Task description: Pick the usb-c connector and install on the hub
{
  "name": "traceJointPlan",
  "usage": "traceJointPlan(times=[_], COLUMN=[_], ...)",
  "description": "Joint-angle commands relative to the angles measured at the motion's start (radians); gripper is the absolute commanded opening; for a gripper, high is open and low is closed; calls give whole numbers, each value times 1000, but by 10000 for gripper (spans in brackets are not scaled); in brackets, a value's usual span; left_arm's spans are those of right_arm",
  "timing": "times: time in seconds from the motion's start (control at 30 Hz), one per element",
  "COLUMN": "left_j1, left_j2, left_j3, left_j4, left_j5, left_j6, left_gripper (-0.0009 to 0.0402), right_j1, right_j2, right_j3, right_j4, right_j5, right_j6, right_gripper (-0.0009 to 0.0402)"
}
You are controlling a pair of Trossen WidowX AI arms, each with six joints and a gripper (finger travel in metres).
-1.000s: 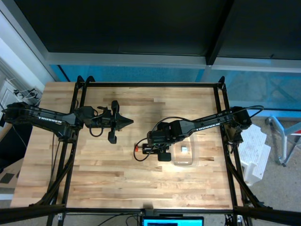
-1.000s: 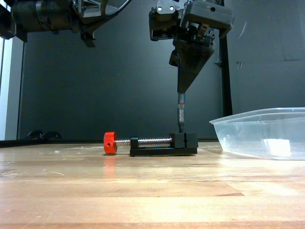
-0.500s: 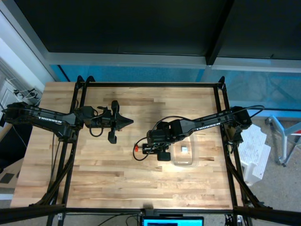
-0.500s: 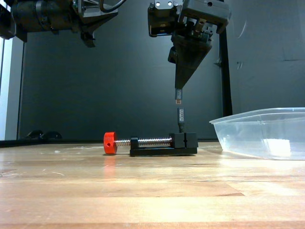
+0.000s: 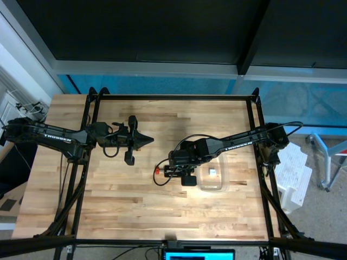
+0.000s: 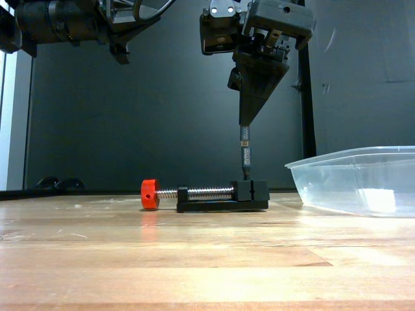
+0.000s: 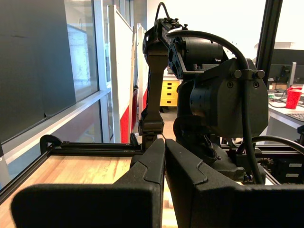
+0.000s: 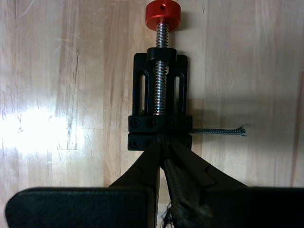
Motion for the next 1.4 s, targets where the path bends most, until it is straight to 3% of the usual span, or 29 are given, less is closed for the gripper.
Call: traceJointPlan(times=[0.03,1.4], left_j1=[0,0], left_j2=[0,0], left_j3=[0,0], left_j4=[0,0], left_j5=[0,0], left_j6=[0,0], left_gripper=[0,0], right_j1=[0,-10], right_j2=[3,-13], right_j3=[-1,-20], right_j4=[-2,5], right_j5=[0,1], right_j6=[0,-10], right_gripper=[0,0])
